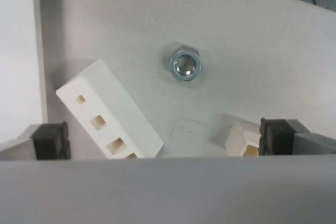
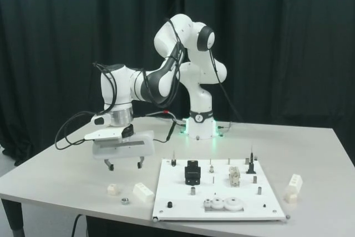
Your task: Pick bolt 4.
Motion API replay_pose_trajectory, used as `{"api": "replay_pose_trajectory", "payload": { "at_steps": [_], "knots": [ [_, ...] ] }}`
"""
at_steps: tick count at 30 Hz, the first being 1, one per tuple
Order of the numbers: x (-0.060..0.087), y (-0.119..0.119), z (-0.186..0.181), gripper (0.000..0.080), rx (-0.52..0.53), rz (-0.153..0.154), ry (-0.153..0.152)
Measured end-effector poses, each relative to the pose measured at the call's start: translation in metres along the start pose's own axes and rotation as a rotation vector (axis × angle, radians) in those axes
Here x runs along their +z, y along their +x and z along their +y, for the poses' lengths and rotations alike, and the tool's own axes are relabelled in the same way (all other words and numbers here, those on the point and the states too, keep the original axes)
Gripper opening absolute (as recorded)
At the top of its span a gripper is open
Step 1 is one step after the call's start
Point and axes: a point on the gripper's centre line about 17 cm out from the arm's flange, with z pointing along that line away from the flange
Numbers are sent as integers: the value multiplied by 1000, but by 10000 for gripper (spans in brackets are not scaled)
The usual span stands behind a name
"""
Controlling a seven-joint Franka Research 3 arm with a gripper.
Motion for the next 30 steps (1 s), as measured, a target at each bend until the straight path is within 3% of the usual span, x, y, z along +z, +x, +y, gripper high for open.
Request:
{"api": "replay_pose_trajectory", "payload": {
  "at_steps": [17, 30],
  "knots": [
    [9, 1, 2, 800, -7, -2, -17],
    [40, 7, 10, 800, 24, 4, -54]
  ]
}}
